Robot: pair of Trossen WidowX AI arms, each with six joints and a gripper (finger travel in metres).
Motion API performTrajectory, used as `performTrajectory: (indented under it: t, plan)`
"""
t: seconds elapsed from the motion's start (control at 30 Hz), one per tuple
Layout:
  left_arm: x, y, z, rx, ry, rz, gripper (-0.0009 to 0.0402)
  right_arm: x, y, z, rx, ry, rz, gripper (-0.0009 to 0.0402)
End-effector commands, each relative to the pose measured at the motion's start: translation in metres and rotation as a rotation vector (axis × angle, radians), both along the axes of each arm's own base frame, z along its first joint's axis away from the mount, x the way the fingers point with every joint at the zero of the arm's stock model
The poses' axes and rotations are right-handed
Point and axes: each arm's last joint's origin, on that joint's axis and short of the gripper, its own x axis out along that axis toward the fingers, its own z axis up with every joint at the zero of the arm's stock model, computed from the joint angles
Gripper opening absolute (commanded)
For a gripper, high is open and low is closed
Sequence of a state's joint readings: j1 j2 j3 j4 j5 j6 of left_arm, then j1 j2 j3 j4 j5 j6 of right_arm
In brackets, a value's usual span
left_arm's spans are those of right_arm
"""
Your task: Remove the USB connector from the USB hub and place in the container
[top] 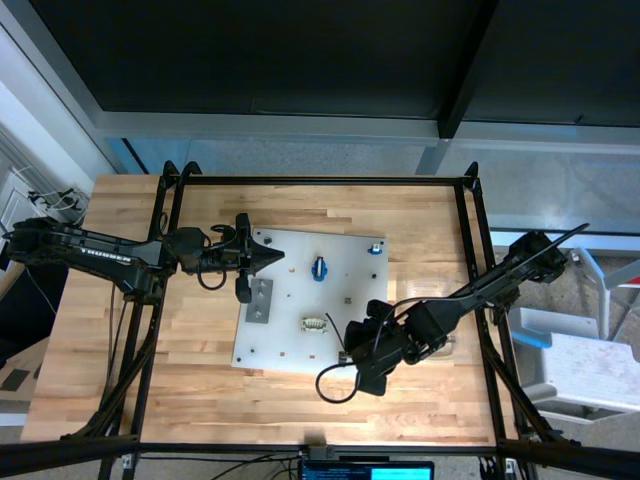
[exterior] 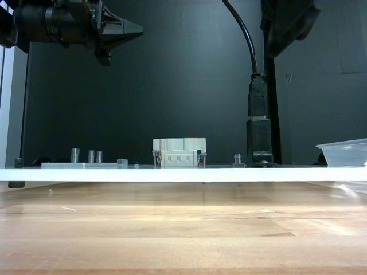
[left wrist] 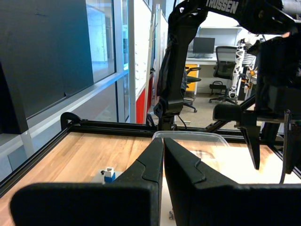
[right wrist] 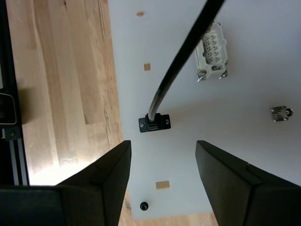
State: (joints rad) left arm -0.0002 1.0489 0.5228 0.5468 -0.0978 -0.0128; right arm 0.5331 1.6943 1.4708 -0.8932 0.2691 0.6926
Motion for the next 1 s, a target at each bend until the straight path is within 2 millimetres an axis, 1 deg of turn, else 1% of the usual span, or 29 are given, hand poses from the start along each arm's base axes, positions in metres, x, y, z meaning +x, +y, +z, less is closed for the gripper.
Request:
performTrajectory:
  t: [0.03, 0.43, 0.47, 0.7, 0.9, 1.0]
  plan:
    - [0.000, 0.000, 0.000, 0.000, 0.000, 0.000, 0.0001, 0.004, 0.002, -0.005, -0.006, -0.001, 0.004, 0.0201]
    - [0.000, 0.000, 0.000, 0.000, 0.000, 0.000, 0.0001, 0.005, 0.002, -0.016, -0.025, -0.025, 0.004, 0.0199]
    - [0.000, 0.000, 0.000, 0.000, 0.000, 0.000, 0.0001, 0.007, 0.003, -0.020, -0.032, -0.013, 0.007, 0.0199]
    - [0.000, 0.000, 0.000, 0.000, -0.001, 0.000, 0.0001, 0.015, 0.007, -0.032, -0.048, -0.008, 0.026, 0.0199]
    - [0.000, 0.000, 0.000, 0.000, 0.000, 0.000, 0.0001, 0.022, 0.005, -0.041, -0.066, 0.002, 0.035, 0.0198]
    - [0.000, 0.000, 0.000, 0.000, 0.000, 0.000, 0.0001, 0.025, 0.005, -0.046, -0.073, 0.009, 0.039, 0.0191]
